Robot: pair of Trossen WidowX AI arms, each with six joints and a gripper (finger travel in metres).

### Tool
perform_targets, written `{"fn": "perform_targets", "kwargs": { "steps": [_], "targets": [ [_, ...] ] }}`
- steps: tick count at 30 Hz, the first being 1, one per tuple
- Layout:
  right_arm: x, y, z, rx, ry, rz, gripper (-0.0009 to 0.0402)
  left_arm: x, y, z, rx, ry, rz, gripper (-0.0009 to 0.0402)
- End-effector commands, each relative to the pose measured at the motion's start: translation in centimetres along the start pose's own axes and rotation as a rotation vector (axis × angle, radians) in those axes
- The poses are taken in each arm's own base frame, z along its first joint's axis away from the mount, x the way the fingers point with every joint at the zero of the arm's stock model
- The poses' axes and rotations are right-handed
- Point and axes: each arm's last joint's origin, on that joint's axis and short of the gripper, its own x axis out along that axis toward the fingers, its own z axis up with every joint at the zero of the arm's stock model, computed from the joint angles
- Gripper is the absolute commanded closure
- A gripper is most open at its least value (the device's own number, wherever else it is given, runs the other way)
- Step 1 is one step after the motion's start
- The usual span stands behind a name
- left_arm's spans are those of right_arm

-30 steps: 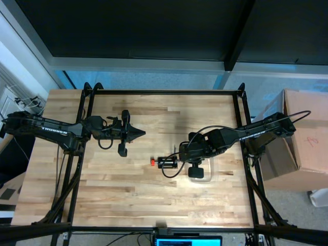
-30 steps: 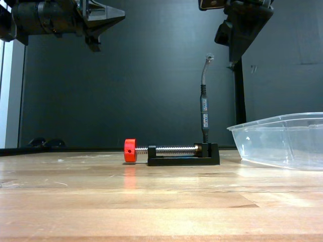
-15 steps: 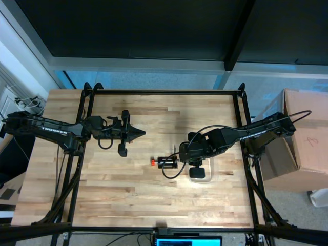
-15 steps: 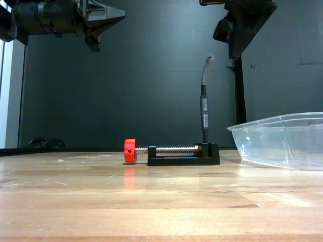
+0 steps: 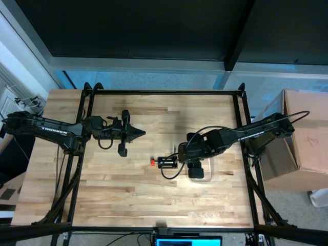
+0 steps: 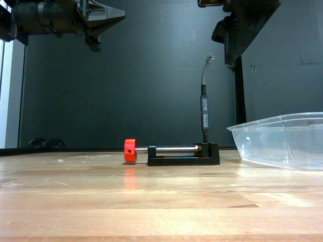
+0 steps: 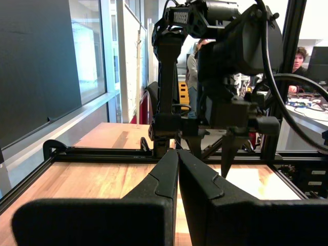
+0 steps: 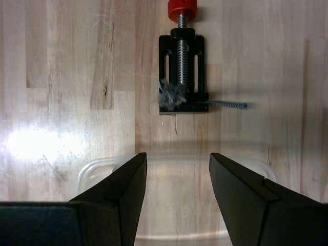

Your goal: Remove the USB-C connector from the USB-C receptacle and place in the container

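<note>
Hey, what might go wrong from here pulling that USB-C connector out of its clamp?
The USB-C connector stands upright in a vise that looks unfastened; a pull may lift the vise too, since the shut left gripper hangs high at left. The open right gripper hovers over the container rim, so descending straight could miss the connector.

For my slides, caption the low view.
USB-C connector stands plugged into the receptacle; left gripper high at left, right gripper high above the rim of the container.

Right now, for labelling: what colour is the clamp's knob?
Red knob, best in low view; left gripper high over table, right gripper above container.
</note>
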Motion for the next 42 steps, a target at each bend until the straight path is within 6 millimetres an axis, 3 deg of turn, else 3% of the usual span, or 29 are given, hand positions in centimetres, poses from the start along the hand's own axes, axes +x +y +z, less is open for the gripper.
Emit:
{"fn": "perform_targets", "kwargs": {
  "steps": [1, 11, 26, 33, 42],
  "targets": [
    [1.1, 0.1, 0.5, -0.012, -0.001, -0.001, 0.023, 0.0, 0.0, 0.0, 0.0, 0.0, 0.0, 0.0393],
    [4.6, -0.2, 1.6, -0.013, 0.045, -0.01, 0.022, 0.0, 0.0, 0.0, 0.0, 0.0, 0.0, 0.0393],
    [7.7, -0.1, 2.4, -0.033, 0.052, -0.015, 0.0226, 0.0, 0.0, 0.0, 0.0, 0.0, 0.0, 0.0393],
    [7.7, -0.3, 2.7, -0.026, 0.035, -0.016, 0.0269, 0.0, 0.0, 0.0, 0.0, 0.0, 0.0, 0.0393],
    [7.8, -0.4, 2.7, -0.024, 0.035, -0.016, 0.0357, 0.0, 0.0, 0.0, 0.0, 0.0, 0.0, 0.0393]
  ]
}}
